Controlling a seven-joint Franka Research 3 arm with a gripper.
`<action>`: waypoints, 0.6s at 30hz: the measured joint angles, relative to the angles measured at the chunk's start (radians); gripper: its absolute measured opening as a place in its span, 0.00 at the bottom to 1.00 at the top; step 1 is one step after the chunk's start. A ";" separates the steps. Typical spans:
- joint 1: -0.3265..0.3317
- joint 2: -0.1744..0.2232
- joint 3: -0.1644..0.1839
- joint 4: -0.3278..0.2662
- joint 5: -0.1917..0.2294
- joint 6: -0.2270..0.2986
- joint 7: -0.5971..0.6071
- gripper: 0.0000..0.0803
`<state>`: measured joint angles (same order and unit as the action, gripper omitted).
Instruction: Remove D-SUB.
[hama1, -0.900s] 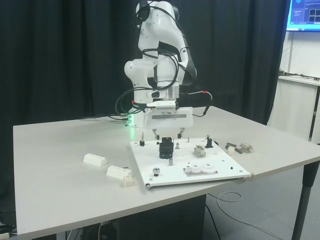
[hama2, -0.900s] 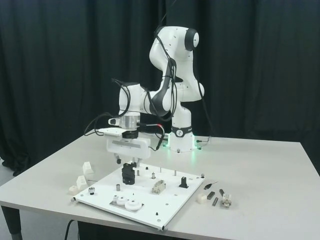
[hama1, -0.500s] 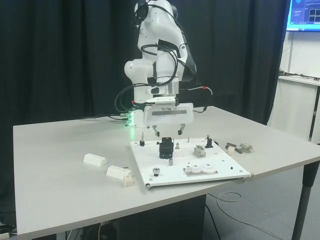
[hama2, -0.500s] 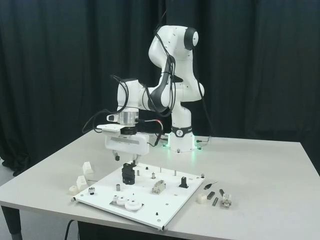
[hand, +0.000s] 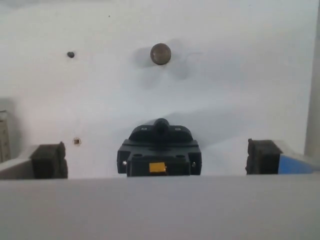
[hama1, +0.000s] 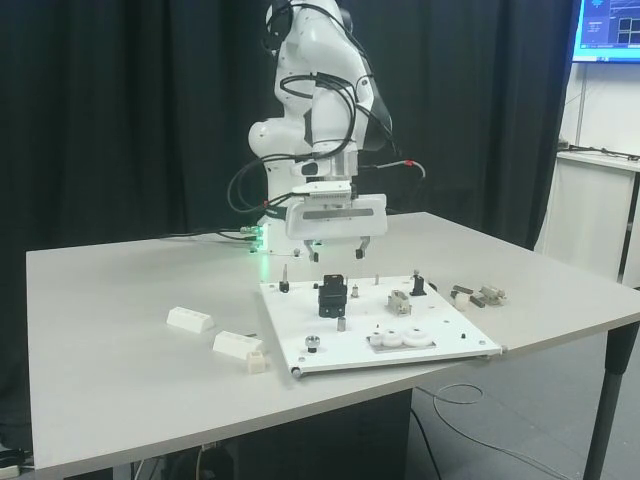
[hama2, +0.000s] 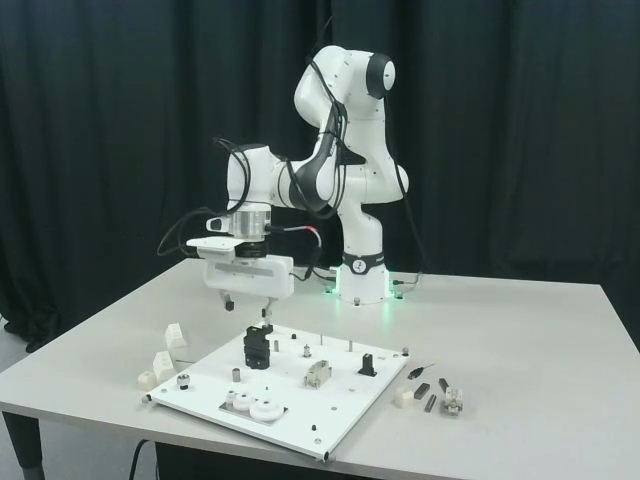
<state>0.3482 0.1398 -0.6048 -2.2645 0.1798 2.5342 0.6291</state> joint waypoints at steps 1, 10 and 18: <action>0.000 -0.002 -0.001 0.006 -0.005 -0.011 0.003 1.00; 0.000 -0.007 -0.005 0.066 -0.057 -0.119 0.044 1.00; 0.000 -0.007 -0.005 0.104 -0.083 -0.185 0.061 1.00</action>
<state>0.3483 0.1330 -0.6099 -2.1609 0.0970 2.3496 0.6897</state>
